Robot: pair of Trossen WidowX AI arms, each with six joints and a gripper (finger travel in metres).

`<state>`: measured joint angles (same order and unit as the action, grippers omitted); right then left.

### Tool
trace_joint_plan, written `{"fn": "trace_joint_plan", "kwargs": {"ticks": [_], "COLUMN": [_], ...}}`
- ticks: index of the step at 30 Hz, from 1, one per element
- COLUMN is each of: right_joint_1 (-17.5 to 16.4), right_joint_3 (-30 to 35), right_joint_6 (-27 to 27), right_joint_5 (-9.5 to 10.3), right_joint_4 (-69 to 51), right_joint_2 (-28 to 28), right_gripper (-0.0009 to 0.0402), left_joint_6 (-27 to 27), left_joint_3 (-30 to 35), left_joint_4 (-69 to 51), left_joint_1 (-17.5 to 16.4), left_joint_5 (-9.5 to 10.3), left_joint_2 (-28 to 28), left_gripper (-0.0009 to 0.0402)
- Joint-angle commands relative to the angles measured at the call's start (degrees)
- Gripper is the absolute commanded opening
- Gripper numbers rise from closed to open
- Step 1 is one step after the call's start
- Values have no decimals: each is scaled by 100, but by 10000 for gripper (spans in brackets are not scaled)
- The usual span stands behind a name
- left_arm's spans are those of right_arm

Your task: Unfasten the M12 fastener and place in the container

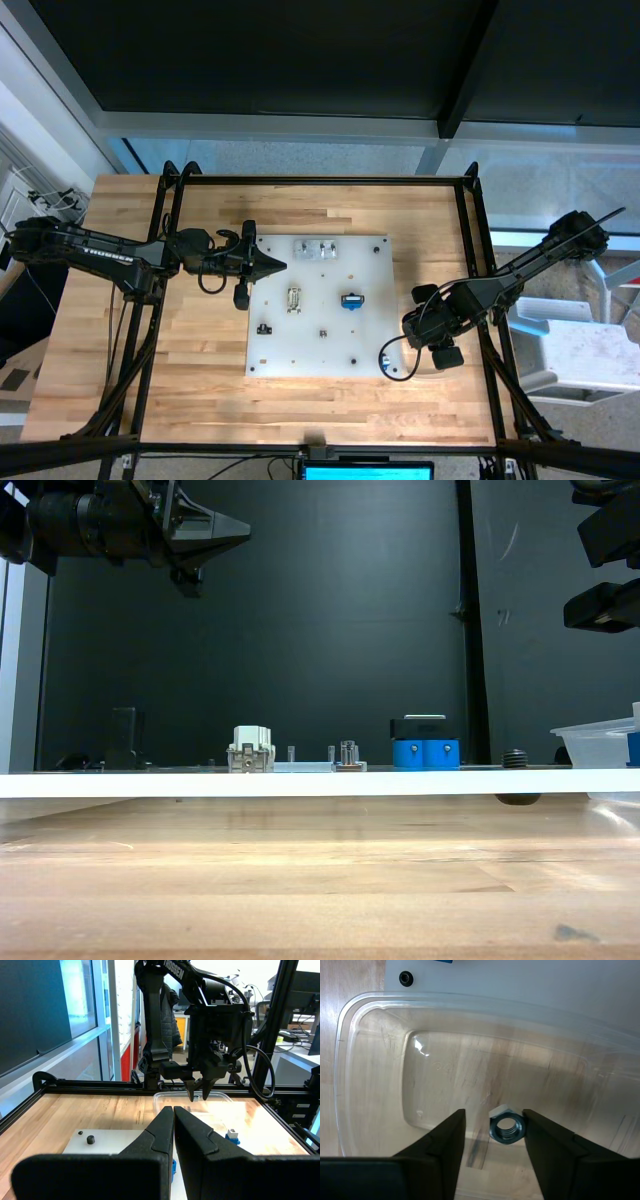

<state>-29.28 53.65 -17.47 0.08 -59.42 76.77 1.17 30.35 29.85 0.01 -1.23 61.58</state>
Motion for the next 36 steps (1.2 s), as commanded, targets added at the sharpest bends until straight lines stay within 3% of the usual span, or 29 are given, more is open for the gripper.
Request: {"fn": "trace_joint_plan", "kwargs": {"ticks": [1, 10, 36], "right_joint_1": [0, 0, 0], "right_joint_3": [0, 0, 0], "right_joint_6": [17, 13, -9], "right_joint_5": [-2, -2, 0], "right_joint_4": [0, 13, 17], "right_joint_2": [7, 7, 7], "right_gripper": [193, 225, 220], "left_joint_6": [0, 0, 0], "left_joint_3": [2, 2, 2], "left_joint_4": [0, 2, 2], "left_joint_1": [0, 0, 0], "left_joint_5": [0, -2, 0], "left_joint_2": [2, 2, 2], "left_gripper": [0, 0, 0]}}
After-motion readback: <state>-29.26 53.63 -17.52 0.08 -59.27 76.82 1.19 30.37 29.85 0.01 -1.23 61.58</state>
